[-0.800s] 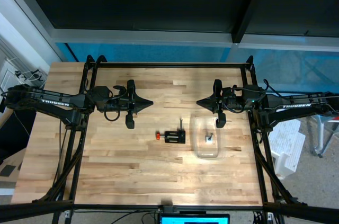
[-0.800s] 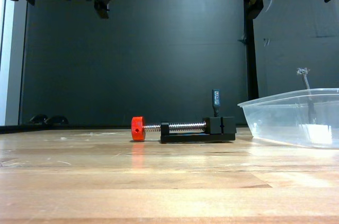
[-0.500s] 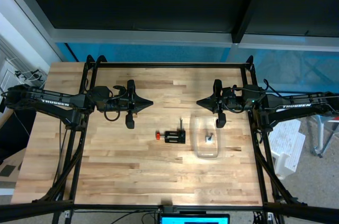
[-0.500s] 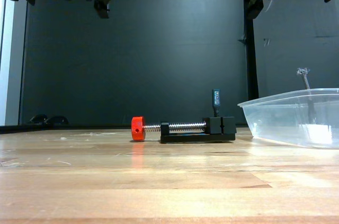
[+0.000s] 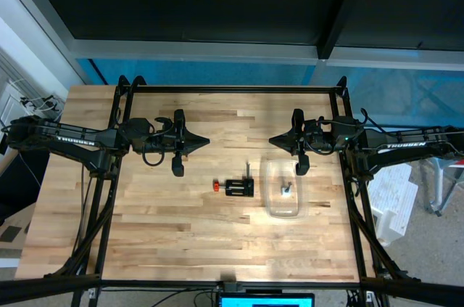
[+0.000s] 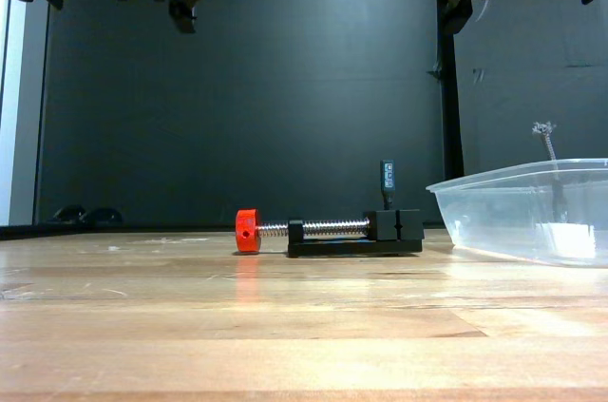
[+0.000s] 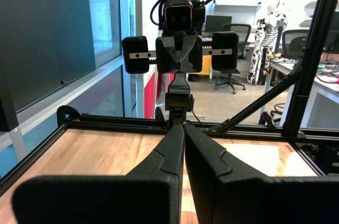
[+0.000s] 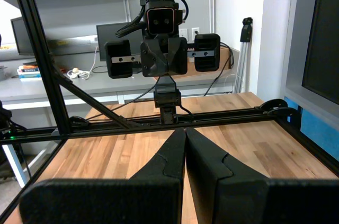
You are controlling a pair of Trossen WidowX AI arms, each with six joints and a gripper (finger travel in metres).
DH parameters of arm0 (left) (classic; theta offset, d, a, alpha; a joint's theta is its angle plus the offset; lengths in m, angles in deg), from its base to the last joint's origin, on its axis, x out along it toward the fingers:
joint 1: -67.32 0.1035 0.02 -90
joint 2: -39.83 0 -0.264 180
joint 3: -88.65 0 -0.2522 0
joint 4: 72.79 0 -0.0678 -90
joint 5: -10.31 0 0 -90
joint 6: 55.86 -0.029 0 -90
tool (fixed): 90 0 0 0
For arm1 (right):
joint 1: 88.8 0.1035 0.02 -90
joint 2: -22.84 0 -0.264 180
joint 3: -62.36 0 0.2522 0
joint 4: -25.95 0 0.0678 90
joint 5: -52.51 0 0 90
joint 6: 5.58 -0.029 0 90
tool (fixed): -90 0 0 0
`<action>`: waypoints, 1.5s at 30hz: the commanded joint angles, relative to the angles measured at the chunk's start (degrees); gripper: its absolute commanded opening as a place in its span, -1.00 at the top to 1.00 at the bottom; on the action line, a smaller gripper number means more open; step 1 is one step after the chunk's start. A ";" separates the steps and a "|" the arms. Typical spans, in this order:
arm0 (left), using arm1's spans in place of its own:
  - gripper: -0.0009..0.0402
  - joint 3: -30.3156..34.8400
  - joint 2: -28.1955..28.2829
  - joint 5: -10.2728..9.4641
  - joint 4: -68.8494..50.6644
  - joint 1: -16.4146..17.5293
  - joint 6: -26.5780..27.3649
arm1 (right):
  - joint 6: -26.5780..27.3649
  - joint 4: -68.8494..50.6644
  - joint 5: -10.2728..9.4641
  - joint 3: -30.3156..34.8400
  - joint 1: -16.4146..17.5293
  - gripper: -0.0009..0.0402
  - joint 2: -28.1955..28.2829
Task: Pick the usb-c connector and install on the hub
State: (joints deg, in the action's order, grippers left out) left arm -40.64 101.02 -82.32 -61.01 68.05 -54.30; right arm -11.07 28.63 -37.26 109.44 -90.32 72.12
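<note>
The usb-c connector (image 5: 288, 191) lies loose inside the clear tray (image 5: 270, 205), seen only as a tiny dark piece against a small whitish piece (image 5: 289, 186); its orientation cannot be made out. The tray sits on the wooden table (image 5: 181, 227), just right of the hub (image 5: 240, 189) and not touching it. The hub lies flat near the table's middle, its orange-red knob (image 5: 215, 186) pointing toward the left arm's side and a threaded screw running from the knob into the black block. A thin grey pin (image 5: 248, 169) stands up at the hub's far side. Nothing is fitted to the hub and no gripper is near it. The left gripper (image 5: 206, 141) hangs high above the table, behind and left of the hub, pointing inward; its fingers are pressed together along their length and hold nothing. The right gripper (image 5: 272, 140) hangs at the same height, behind the tray, pointing inward toward the left one; its fingers likewise meet and carry nothing. The two tips face each other, well apart.
</note>
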 commanded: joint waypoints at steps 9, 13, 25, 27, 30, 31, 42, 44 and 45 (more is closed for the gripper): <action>0.96 0.02 0.02 0.02 0.02 0.02 -0.02 | -2.12 -14.36 -0.37 5.14 0.20 0.96 -0.04; 0.96 0.02 0.02 0.02 0.00 0.02 -0.02 | -2.16 -24.39 -0.48 9.05 0.55 0.96 -0.04; 0.96 0.02 0.02 0.00 0.02 0.02 -0.02 | -2.25 -48.81 -0.26 17.49 3.32 0.96 0.02; 0.96 0.02 0.02 0.02 0.02 0.02 -0.02 | -2.21 -52.11 -0.28 18.25 3.52 0.96 0.02; 0.96 0.02 0.02 0.02 0.02 0.02 -0.02 | -2.21 -56.54 -0.31 19.17 3.69 0.96 0.02; 0.96 0.02 0.02 0.00 0.02 0.02 -0.02 | -2.23 -57.86 -0.31 19.45 3.80 0.96 0.02; 0.96 0.02 0.02 0.02 0.02 0.02 -0.02 | -3.06 -67.52 0.24 22.43 8.09 0.96 3.78; 0.96 0.02 0.02 0.02 0.02 0.02 -0.02 | -3.58 -68.26 0.33 22.43 9.20 0.96 4.90; 0.96 0.02 0.02 0.02 0.00 0.02 -0.02 | -3.93 -68.74 0.83 22.43 9.84 0.96 5.46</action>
State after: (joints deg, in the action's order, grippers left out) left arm -40.62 101.02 -82.32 -61.01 68.05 -54.30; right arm -14.53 -39.71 -37.02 131.86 -81.22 76.90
